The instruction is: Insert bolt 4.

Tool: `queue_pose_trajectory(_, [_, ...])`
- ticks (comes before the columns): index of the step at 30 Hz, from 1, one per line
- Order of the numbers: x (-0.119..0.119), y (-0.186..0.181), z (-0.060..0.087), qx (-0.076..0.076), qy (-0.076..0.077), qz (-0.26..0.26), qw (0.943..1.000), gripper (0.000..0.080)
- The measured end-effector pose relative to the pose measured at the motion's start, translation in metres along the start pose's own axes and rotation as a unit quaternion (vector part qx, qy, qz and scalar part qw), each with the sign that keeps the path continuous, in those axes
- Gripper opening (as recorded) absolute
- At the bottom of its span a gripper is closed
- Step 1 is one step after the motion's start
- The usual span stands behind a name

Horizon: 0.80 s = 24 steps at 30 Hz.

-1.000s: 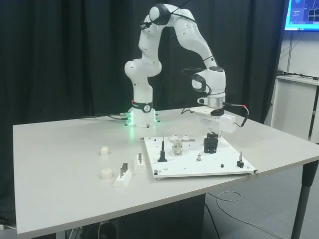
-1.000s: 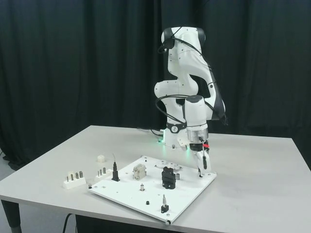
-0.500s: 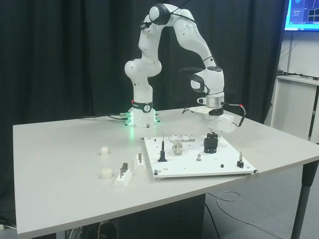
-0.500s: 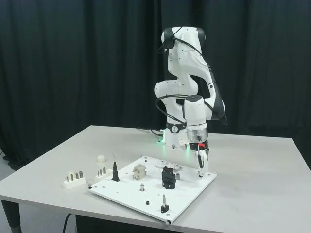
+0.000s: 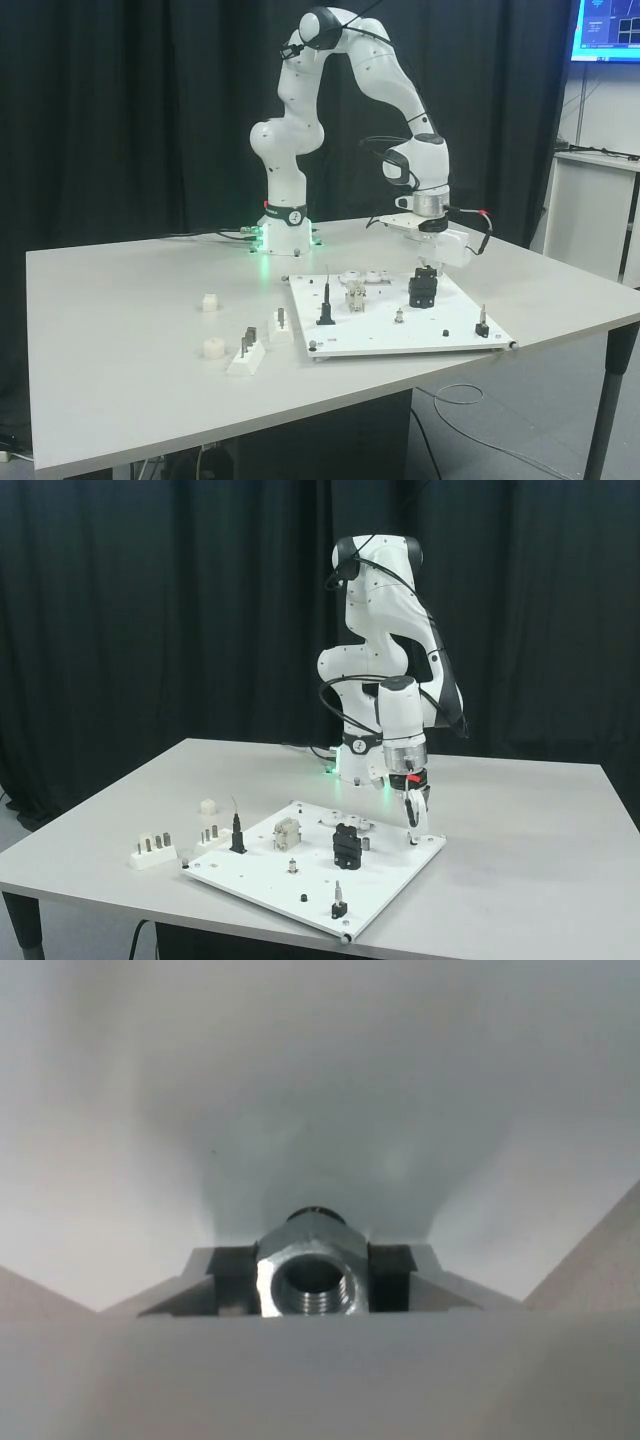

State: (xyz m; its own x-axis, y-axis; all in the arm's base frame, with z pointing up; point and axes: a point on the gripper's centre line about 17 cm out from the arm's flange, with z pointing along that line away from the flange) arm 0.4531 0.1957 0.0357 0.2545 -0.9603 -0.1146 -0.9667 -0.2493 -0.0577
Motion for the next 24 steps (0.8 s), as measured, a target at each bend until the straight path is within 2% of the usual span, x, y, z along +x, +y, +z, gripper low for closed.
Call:
queue_pose_trajectory(10, [0.003,-0.005,-0.003,0.005,0.001,-0.005,1.0,0.0249])
queue_pose_trajectory(11, [0.004,-0.006,-0.004,0.006,0.001,-0.005,1.0,0.0564])
queue_pose_trajectory(20, [0.009,-0.02,-0.023,0.025,0.0,-0.011,0.9996,0.0564])
queue_pose_trajectory(21, [0.009,-0.022,-0.026,0.028,0.0,-0.012,0.9995,0.0785])
queue_pose_trajectory(24, [0.009,-0.024,-0.034,0.032,-0.002,-0.015,0.9994,0.0785])
